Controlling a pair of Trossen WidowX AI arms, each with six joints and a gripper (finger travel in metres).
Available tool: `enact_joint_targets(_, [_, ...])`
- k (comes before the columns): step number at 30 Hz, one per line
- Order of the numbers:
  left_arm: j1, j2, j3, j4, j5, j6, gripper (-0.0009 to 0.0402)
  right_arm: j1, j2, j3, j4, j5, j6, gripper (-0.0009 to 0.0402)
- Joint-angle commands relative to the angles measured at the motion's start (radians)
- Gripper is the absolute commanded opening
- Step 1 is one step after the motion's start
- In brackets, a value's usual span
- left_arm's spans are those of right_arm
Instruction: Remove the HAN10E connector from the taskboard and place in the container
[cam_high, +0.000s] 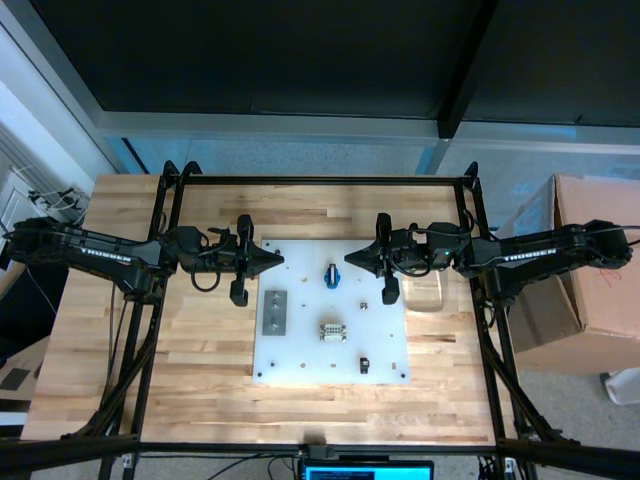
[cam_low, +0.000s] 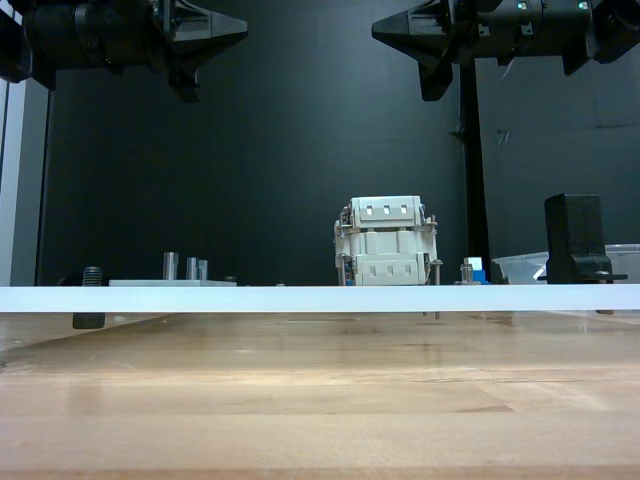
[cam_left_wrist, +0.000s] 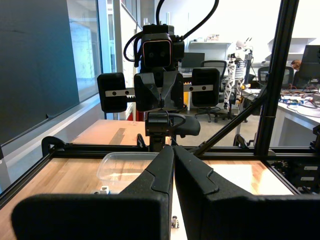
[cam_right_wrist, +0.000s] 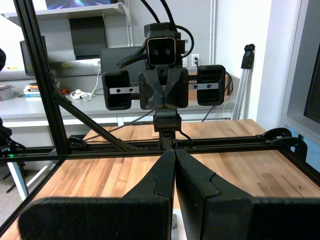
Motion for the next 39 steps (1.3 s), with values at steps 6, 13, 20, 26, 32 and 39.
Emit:
enact_joint_targets(6, [0.000,0.000,0.000,0.000,0.000,0.000,0.0000,0.000,0.000,0.000,0.000,0.001,0.000,0.0000])
enact_joint_targets(13, [0.000,0.000,0.000,0.000,0.000,0.000,0.0000,0.000,0.000,0.000,0.002,0.001,-0.003,0.0000])
enact_joint_targets(20, [0.000,0.000,0.000,0.000,0.000,0.000,0.0000,0.026,-0.008,0.025,-0.101,-0.025,0.005,0.0000])
enact_joint_targets(26, [0.000,0.000,0.000,0.000,0.000,0.000,0.0000,0.129,0.003,0.141,-0.378,0.047,0.006,0.0000])
enact_joint_targets(32, [0.000,0.000,0.000,0.000,0.000,0.000,0.0000,0.241,0.080,0.328,-0.719,0.179,0.074,0.0000])
enact_joint_targets(39, [0.000,0.000,0.000,0.000,0.000,0.000,0.0000,0.261,0.254,0.586,-1.093,0.185,0.117,0.0000])
